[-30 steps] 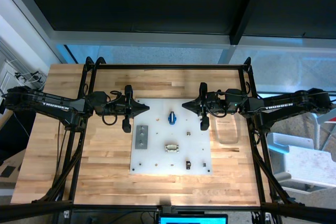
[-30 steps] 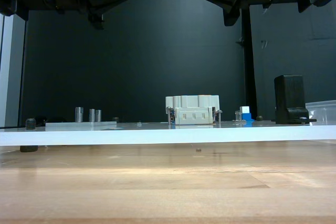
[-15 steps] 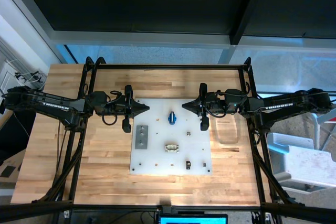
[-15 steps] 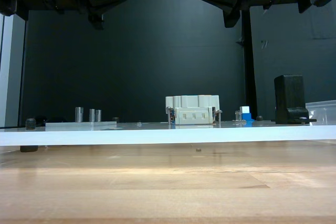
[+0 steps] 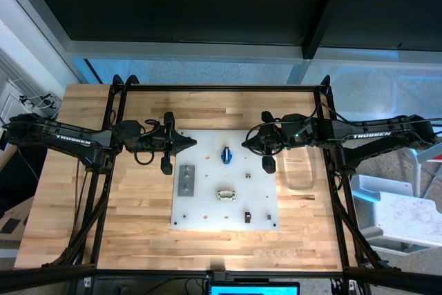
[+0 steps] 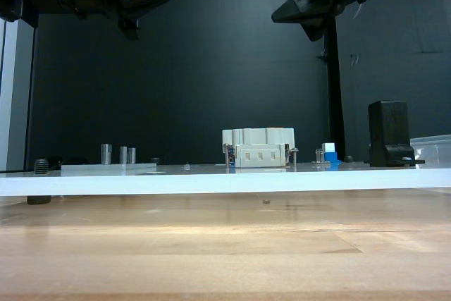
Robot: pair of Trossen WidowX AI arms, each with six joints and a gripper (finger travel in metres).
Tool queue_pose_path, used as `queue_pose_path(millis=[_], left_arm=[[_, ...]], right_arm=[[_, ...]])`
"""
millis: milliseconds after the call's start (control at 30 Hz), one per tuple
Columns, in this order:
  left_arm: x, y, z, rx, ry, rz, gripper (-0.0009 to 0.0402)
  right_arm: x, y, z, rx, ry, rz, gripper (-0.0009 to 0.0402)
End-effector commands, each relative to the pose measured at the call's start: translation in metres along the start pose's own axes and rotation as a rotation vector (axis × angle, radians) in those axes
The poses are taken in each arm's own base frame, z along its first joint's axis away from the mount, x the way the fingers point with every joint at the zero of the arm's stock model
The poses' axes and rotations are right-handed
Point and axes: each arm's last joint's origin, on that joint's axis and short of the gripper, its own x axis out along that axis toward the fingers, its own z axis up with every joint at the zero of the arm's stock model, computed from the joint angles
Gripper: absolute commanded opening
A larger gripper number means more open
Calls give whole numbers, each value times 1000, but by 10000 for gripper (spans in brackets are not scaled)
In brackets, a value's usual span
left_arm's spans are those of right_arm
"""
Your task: Pick the 16mm bar from the taskboard and place it in the container
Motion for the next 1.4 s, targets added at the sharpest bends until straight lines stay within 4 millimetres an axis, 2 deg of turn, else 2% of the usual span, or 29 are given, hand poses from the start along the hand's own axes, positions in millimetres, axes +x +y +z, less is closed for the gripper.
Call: queue_pose_path(millis=[33, 433, 833, 1100, 1400], left_arm=[[0, 0, 0, 0, 0, 0, 0], [0, 0, 0, 0, 0, 0, 0], [0, 0, 0, 0, 0, 0, 0], [0, 0, 0, 0, 0, 0, 0], [0, 0, 0, 0, 0, 0, 0]], right_arm=[[0, 0, 2, 5, 78, -4, 0], [7, 3, 15, -4, 416, -22, 0], [22, 6, 14, -19, 738, -38, 0], [27, 7, 5, -3, 866, -46, 0], [24, 8, 2, -16, 905, -43, 0]])
